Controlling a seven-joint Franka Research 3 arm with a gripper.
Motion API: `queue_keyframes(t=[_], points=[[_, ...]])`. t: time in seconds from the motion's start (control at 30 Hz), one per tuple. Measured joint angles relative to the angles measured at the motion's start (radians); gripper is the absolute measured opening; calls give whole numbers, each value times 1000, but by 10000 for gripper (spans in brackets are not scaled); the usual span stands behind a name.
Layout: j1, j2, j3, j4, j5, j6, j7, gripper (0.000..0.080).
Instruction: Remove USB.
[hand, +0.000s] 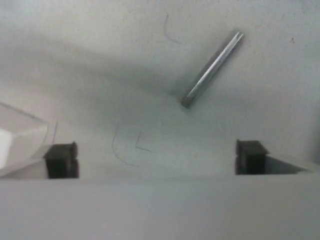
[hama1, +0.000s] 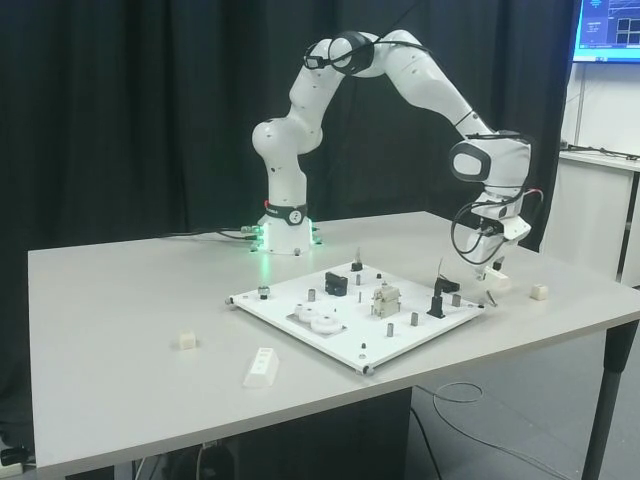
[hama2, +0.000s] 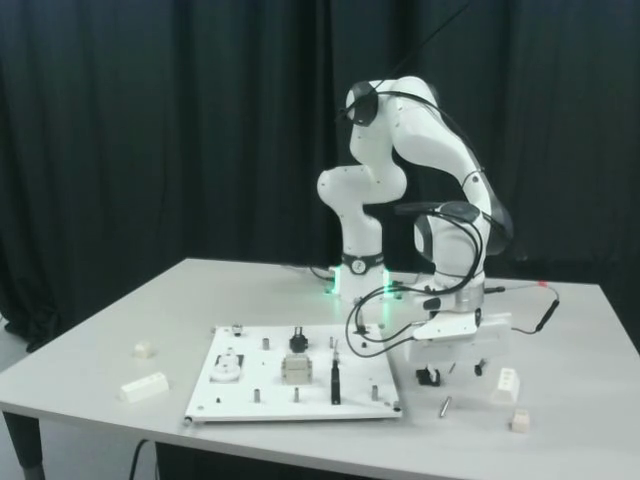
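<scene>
Gripper (hand: 157, 159): fingers spread apart, holding nothing | low over grey table (hand: 100, 65) beside white board (hama1: 340, 330) | metal pin (hand: 212, 69) lying below

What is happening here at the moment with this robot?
The white arm has its gripper low over the grey table, just beside the white task board, not above it. The fingers are spread and hold nothing. A small metal pin lies loose on the table under the gripper. A few small white blocks rest nearby. Which part on the board is the USB cannot be told.
</scene>
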Motion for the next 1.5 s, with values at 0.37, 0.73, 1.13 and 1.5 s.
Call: queue_keyframes(t=[0.37,0.73,1.13,1.5], points=[[3,0,0,19,8,-29,0,792],[3,0,0,28,8,-51,0,798],[3,0,0,45,22,-82,0,800],[3,0,-21,68,18,-97,-34,800]])
